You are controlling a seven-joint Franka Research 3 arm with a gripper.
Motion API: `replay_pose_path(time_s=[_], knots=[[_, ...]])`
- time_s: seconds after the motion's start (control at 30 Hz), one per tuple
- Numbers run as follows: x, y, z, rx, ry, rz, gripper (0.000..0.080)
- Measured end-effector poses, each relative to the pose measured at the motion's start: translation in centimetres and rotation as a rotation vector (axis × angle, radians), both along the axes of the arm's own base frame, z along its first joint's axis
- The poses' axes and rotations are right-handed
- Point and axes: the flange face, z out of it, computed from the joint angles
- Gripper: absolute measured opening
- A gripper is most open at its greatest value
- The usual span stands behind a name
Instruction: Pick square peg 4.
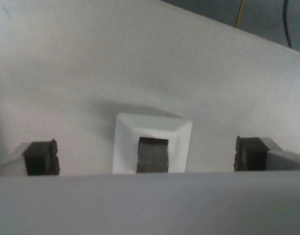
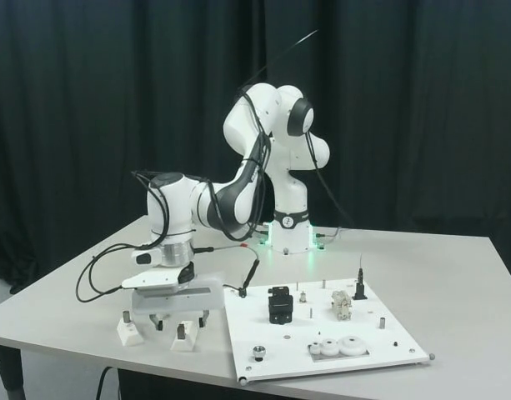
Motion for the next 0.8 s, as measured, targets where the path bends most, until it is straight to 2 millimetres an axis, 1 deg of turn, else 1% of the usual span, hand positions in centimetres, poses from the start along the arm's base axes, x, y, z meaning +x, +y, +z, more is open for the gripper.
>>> replay_pose_path(time_s=[0.23, 0.77, 0.8], knots=[[-0.3, -0.3, -0.7, 0.005, 0.023, 0.0, 0.08], [-0.6, -0.2, -2.0, 0.025, 0.043, 0.003, 0.08], [-0.6, -0.2, -2.0, 0.025, 0.043, 0.002, 0.065]])
